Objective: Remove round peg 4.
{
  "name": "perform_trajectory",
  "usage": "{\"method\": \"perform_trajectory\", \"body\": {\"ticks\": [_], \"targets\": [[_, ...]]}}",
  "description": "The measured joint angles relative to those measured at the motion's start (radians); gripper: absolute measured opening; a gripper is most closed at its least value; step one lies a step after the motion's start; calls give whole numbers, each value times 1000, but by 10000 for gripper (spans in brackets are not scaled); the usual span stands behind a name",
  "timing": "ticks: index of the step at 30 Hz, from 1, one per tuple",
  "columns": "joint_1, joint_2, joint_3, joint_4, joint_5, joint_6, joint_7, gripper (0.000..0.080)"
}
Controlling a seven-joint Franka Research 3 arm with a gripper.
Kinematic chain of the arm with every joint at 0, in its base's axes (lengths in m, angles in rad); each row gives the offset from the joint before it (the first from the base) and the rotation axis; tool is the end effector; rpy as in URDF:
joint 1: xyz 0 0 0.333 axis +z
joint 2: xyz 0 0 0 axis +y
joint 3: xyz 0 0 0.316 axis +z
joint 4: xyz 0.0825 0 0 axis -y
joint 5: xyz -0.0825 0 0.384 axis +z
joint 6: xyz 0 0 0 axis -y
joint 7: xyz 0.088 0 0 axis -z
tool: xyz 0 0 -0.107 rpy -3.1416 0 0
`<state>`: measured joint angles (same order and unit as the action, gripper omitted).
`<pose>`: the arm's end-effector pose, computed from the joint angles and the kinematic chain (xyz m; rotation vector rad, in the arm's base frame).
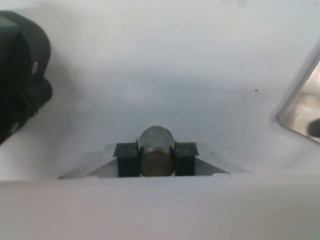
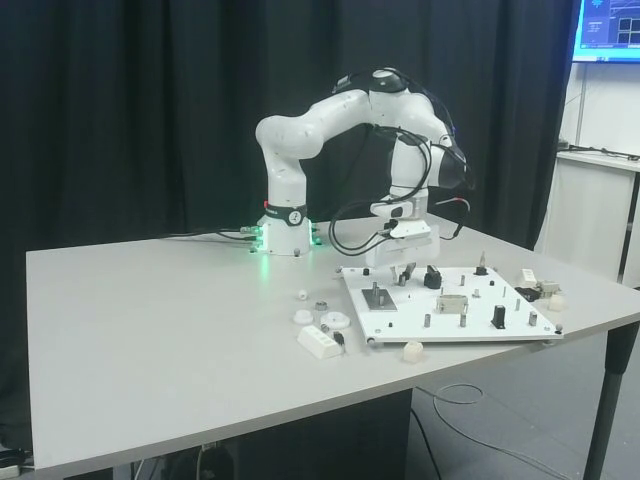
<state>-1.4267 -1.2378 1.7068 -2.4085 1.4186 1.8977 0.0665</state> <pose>0.4473 0.1010 0.2020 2.9309 -1.0835 -0.0209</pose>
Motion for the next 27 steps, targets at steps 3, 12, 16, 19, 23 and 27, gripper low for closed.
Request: {"method": "perform_trajectory", "body": {"ticks": [3, 12, 16, 19, 23, 27], "targets": [[2, 0, -3, 0, -3, -1, 1, 149], [21, 2, -36, -1, -40, -14, 30, 149], [32, 4, -62, -2, -64, -26, 40, 147], [40, 5, -86, -2, -88, -39, 49, 147], [48, 9, -116, -2, -114, -56, 56, 147], [53, 12, -138, -2, -129, -66, 57, 147]]}}
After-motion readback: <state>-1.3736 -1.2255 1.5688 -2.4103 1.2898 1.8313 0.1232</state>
